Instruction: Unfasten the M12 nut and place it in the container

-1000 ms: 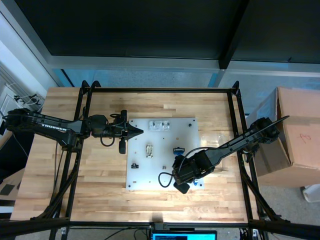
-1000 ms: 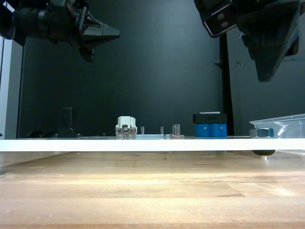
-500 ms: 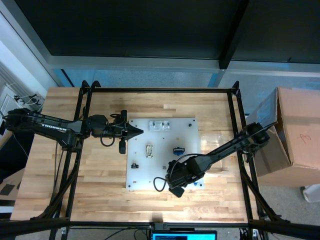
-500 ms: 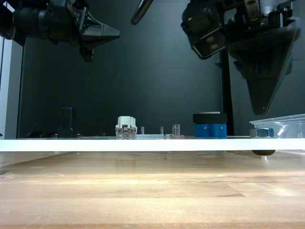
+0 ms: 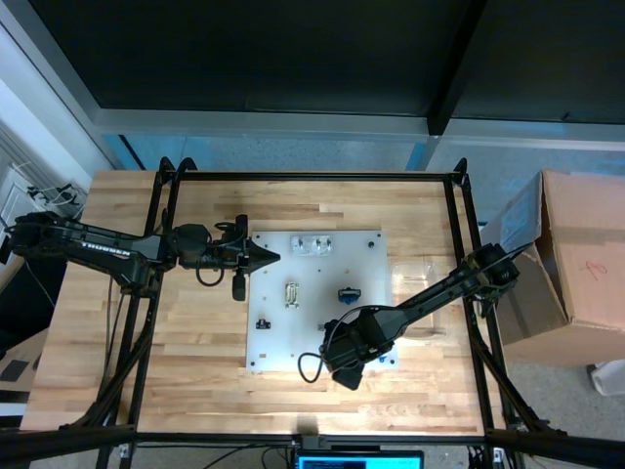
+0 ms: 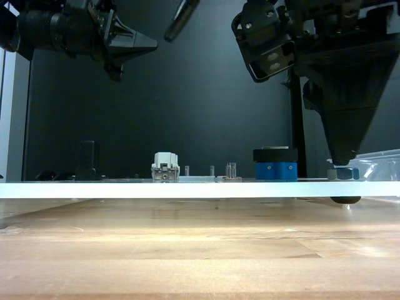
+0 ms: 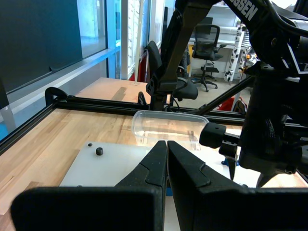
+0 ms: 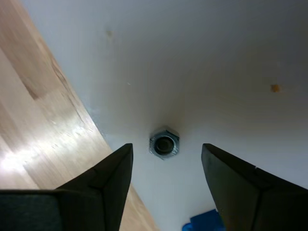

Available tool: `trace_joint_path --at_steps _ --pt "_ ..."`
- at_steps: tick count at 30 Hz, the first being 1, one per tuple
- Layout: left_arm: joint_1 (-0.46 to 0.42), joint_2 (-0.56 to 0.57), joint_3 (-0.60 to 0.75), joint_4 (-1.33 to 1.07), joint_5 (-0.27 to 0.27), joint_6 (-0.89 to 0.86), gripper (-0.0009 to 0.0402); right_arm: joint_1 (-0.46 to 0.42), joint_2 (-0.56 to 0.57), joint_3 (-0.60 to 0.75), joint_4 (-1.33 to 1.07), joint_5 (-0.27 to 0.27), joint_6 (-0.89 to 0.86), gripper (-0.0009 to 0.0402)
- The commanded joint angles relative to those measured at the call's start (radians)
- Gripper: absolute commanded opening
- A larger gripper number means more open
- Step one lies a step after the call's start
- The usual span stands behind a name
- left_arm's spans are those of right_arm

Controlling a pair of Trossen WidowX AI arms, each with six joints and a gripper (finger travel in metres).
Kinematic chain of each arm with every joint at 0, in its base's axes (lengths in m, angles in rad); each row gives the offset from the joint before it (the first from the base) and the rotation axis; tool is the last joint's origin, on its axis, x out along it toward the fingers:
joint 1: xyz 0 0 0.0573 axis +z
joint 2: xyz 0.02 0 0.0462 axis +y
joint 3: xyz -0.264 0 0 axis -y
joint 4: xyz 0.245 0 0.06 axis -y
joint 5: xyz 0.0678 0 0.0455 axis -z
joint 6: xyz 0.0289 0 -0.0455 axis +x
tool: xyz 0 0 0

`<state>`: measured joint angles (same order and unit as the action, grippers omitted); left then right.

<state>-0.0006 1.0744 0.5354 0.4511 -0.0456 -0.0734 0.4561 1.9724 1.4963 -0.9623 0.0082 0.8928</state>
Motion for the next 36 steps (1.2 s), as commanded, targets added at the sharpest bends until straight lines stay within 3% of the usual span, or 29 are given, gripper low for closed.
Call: trace_joint_path --at_steps 1,19,36 --pt "0.000 0.000 0.000 0.001 0.000 0.000 0.0000 0.000 0.000 -0.002 -0.005 0.004 -0.020 0.0206" --pt "0.000 0.000 0.000 0.001 0.000 0.000 0.0000 0.000 0.033 -0.015 0.032 0.000 -0.039 0.0179" --pt "0.000 0.000 0.000 0.000 0.000 0.000 0.0000 -0.002 0.032 -0.019 0.033 -0.010 -0.135 0.0020"
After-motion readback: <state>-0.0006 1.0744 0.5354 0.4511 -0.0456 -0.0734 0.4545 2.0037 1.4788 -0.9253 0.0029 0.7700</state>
